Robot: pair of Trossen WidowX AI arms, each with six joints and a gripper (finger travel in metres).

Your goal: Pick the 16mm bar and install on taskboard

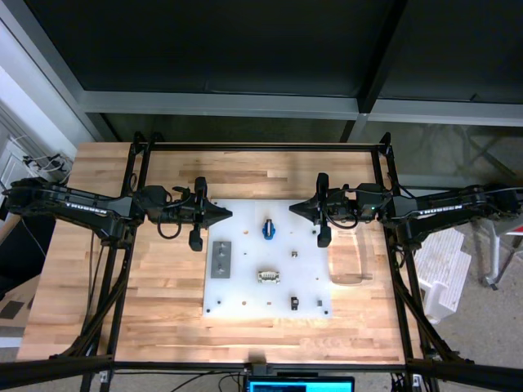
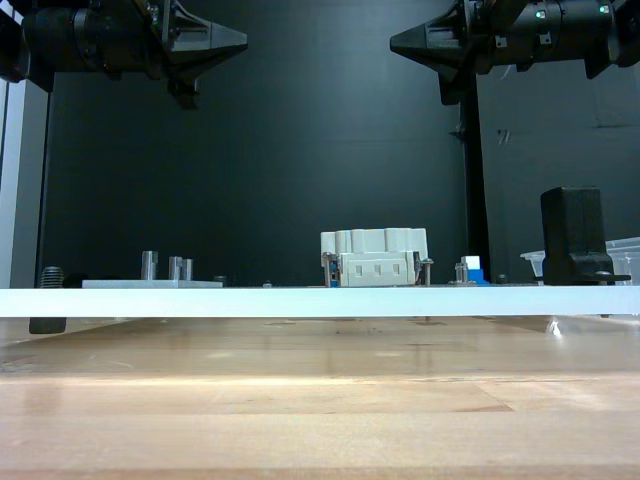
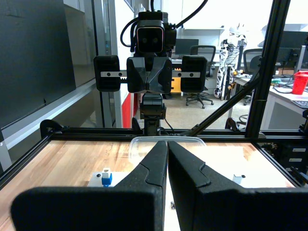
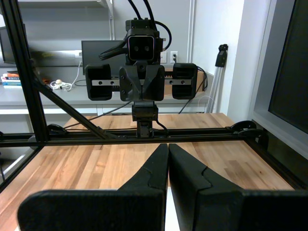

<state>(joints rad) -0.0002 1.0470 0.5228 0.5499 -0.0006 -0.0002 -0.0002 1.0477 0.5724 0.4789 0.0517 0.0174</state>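
Only container out here is the clear plastic tray (image 1: 350, 263), sitting on the wooden table (image 1: 163, 310) just off the right edge of the taskboard (image 1: 245, 282). From the high view I can't tell what's in it, the walls are see-through and that's about all I get

The 16mm bar (image 1: 295, 254), as best I can tell, is that tiny dull grey peg standing upright on the white plate. It's a bit nearer than the blue knob (image 1: 268, 229), over toward the tray side and well apart from the grey block (image 1: 221, 258). Short, silvery, way too small to say more

The left gripper (image 1: 225, 214) hangs high over the board's far left corner with its jaws pressed together, just a hairline slit between them. The right gripper (image 1: 294, 207) sits over the far right part of the board, jaws pressed together the same way. Both point inward at each other, and the low view shows them well above everything on the board
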